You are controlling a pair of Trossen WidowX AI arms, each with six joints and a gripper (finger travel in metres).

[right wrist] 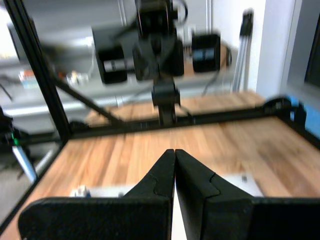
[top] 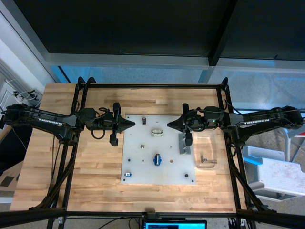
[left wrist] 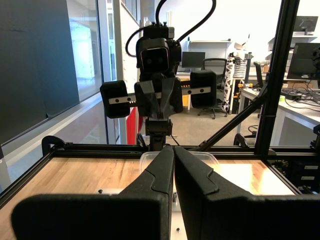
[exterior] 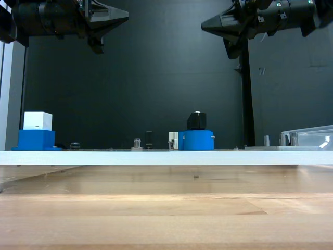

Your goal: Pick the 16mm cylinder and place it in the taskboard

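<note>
The taskboard [top: 143, 164] is a white square plate in the middle of the table, seen edge-on in the low view [exterior: 156, 157]. A tiny grey peg that looks like the 16mm cylinder [top: 203, 159] lies in the clear tray [top: 212, 143] off the board's right edge; in the low view the peg [exterior: 266, 140] stands just left of the tray [exterior: 312, 136]. My left gripper [top: 132, 123] hovers high over the board's far left corner, shut and empty. My right gripper [top: 170, 124] faces it from the far right, also shut and empty. Each wrist view shows closed fingertips [left wrist: 173, 149] [right wrist: 174, 151].
On the board sit a blue knob-like part [top: 157, 160], a grey block [top: 185, 143], a silvery connector [top: 157, 132], a short stud [top: 141, 146] and a blue-and-white piece [top: 127, 174]. A black frame [top: 152, 86] surrounds the wooden table.
</note>
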